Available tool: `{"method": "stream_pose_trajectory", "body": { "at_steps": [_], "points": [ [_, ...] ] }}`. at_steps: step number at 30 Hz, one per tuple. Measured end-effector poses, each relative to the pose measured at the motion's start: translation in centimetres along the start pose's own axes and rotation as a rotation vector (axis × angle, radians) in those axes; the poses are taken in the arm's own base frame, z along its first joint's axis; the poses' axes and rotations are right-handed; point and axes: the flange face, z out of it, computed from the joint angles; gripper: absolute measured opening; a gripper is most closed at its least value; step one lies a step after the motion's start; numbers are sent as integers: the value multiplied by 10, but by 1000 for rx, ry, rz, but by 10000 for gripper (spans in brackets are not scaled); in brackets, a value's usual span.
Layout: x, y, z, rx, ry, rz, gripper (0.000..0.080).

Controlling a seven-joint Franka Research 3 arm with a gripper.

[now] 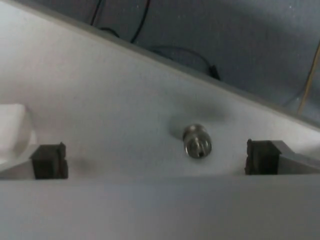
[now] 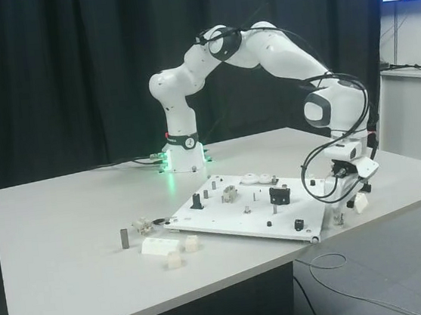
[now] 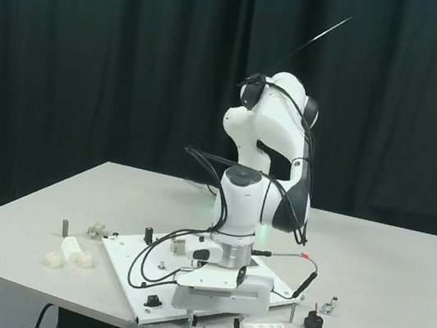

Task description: Remove square peg 2.

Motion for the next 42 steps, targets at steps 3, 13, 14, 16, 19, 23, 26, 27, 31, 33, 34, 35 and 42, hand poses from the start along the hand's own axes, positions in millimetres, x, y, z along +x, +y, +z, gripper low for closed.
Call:
{"method": "stream_pose_trajectory", "body": {
  "at_steps": [3, 13, 14, 16, 19, 23, 26, 27, 31, 33, 34, 35, 42],
  "points": [
    [3, 0, -11, -12, -12, 4, 791],
    [10, 2, -40, -41, -32, 13, 800],
    [11, 2, -41, -41, -32, 13, 800],
    [11, 3, -44, -40, -34, 14, 800],
    [12, 3, -45, -39, -33, 15, 800],
    [13, 4, -46, -39, -32, 16, 800],
    [13, 5, -46, -39, -32, 17, 800],
    [14, 5, -46, -39, -32, 18, 800],
    [14, 7, -46, -39, -32, 20, 800],
    [15, 7, -46, -39, -32, 21, 800],
    [15, 8, -46, -39, -32, 21, 800],
    [15, 8, -46, -39, -32, 22, 800],
    [16, 9, -46, -39, -32, 23, 800]
  ]
}}
